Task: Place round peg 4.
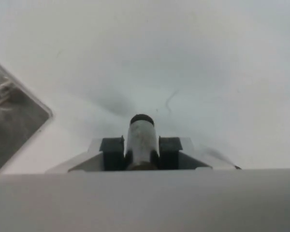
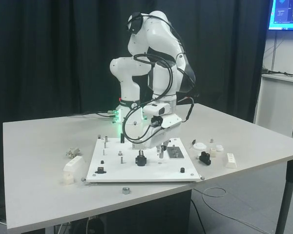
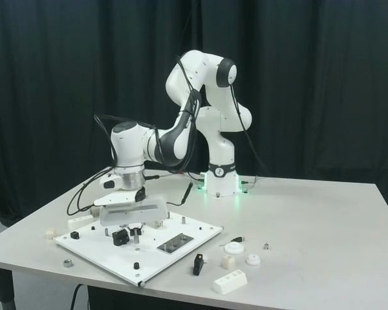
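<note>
My gripper [image 1: 141, 153] is shut on a round grey peg [image 1: 141, 133] with a black tip, held upright between the two black pads. The peg hangs just above the white board [image 1: 208, 72]; I cannot tell whether it touches. In the first room view the gripper [image 2: 161, 145] hovers low over the board [image 2: 151, 173], with the peg [image 2: 162, 152] pointing down near a grey metal plate [image 2: 176, 152]. In the second room view the gripper [image 3: 136, 228] and peg [image 3: 136, 237] stand over the middle of the board [image 3: 161, 258].
The board carries small upright pins and black parts [image 2: 141, 158] [image 3: 121, 237]. The grey plate [image 1: 12, 125] [image 3: 174, 243] lies beside the peg. Loose on the table: white blocks [image 2: 73, 169] [image 3: 229, 281], white round parts [image 2: 200, 146] [image 3: 233, 247], a black piece [image 3: 198, 263], a nut [image 2: 125, 189].
</note>
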Action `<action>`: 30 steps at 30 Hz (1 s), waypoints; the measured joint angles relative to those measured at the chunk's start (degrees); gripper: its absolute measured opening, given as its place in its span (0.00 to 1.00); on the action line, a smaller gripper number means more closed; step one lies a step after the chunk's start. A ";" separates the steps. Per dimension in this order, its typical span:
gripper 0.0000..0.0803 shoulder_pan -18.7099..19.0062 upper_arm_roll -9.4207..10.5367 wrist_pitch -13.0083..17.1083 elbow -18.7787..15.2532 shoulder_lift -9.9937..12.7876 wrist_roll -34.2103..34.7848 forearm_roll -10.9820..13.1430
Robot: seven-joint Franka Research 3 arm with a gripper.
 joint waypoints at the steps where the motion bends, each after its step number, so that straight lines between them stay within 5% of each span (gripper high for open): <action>1: 0.19 0.00 -0.03 -0.05 0.06 -0.05 0.00 0.00; 30: 0.19 0.14 -0.17 -0.08 0.65 -0.09 0.01 0.00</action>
